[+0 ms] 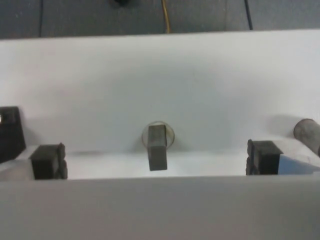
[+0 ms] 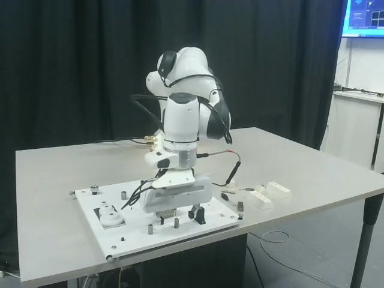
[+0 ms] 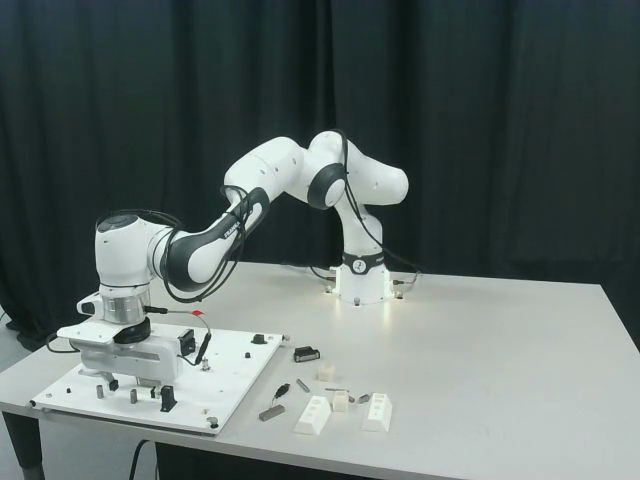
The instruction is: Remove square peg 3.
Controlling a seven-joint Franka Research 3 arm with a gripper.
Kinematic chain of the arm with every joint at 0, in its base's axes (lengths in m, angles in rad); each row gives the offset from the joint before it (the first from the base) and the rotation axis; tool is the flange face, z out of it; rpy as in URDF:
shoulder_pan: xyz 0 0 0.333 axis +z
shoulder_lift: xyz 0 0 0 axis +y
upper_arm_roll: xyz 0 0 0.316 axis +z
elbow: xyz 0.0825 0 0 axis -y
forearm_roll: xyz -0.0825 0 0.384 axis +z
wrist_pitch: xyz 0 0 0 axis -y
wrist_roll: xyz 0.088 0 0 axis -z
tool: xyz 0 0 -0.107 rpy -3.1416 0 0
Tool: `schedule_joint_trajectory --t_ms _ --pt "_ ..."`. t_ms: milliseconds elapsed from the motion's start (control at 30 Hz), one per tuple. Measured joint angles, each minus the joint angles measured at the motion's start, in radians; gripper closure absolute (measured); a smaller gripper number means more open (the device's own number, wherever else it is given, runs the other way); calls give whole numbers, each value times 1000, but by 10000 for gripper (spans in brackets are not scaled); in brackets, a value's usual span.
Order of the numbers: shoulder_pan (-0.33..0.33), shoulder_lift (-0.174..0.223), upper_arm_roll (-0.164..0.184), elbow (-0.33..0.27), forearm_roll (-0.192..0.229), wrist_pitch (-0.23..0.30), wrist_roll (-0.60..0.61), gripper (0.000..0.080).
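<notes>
Wrist view: peg (image 1: pixel 157 147), grey and square, upright in a round socket of the white board (image 1: pixel 160 85), centred between the two black fingertips (image 1: pixel 48 161) of the claw (image 1: pixel 155 161). Claw wide open, gripping nothing, each fingertip well apart from the peg. Room views: claw (image 2: pixel 175 211) low over the board (image 2: pixel 132 234) on the grey tabletop (image 2: pixel 54 174).

- Three white blocks (image 3: pixel 340 408) lie on the grey tabletop (image 3: pixel 480 340), well apart from the tool.
- Black curtain (image 3: pixel 480 120) hangs behind.
- A cable (image 2: pixel 273 236) dangles off the tabletop's edge.
</notes>
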Motion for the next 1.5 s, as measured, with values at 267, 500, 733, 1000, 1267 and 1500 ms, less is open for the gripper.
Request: schedule_joint_trajectory --t_ms 267,500,733,1000,1267,1500 --pt "0 4 0 1 -6 -5 0 3" --pt "1 11 0 9 -20 -5 -2 3" --pt "0 20 1 24 -30 -5 -7 3" --pt "0 22 1 28 -31 -5 -16 3" --pt "1 25 3 30 -31 -3 -41 3" --pt "1 29 4 31 -30 -3 -18 292"
